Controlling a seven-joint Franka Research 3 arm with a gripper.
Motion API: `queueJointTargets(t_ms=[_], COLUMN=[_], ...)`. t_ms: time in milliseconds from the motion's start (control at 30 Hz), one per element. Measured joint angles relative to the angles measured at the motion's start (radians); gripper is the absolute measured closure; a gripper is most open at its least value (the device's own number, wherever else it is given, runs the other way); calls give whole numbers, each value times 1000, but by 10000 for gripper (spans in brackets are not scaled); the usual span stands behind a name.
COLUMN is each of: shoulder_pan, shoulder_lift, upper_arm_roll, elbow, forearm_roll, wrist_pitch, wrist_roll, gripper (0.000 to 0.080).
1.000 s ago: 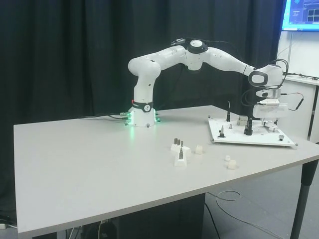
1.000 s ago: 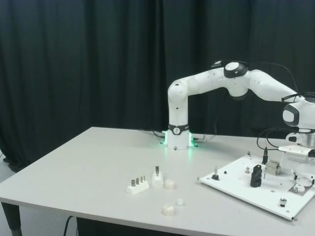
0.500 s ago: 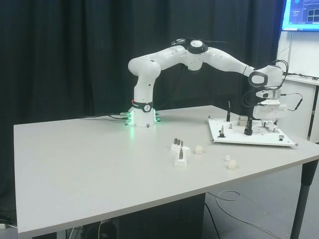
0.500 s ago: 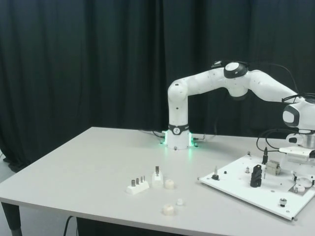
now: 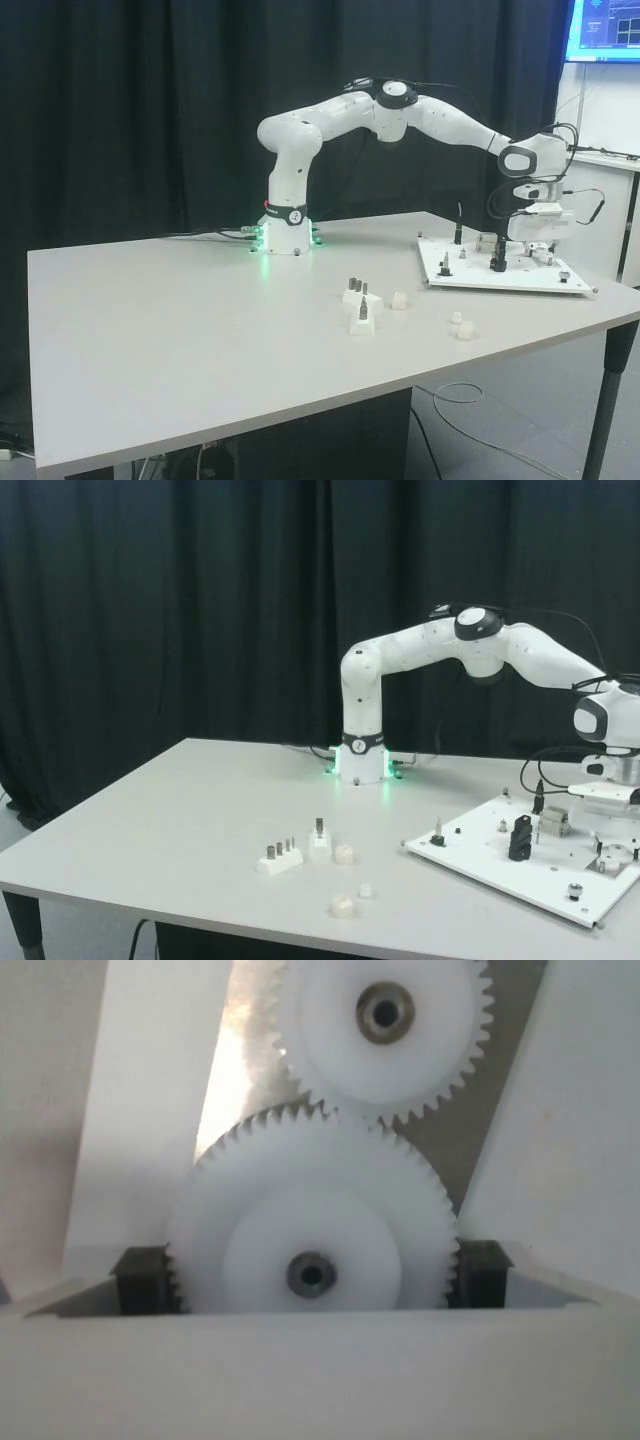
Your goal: Insert large gear.
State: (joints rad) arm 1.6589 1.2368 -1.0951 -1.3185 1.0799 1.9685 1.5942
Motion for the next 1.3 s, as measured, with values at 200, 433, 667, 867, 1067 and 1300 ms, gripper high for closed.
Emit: queueJointTargets(t_ms=[200, 433, 667, 867, 1067, 1300], shoulder_pan=[0, 0, -2, -12, -27, -34], shoulder_lift=[0, -1, -3, -22, -54, -75], upper_arm_roll=[0, 0, 0, -1, -10, -36], elbow=[0, 0, 0, 0, 0, 1], forearm_roll=[-1, -1, -1, -1, -1, -1], wrist_pitch=[0, 0, -2, -8, -37, -82], wrist_roll=[0, 0, 7, 20, 20, 17], gripper=[206, 206, 206, 206, 21, 6])
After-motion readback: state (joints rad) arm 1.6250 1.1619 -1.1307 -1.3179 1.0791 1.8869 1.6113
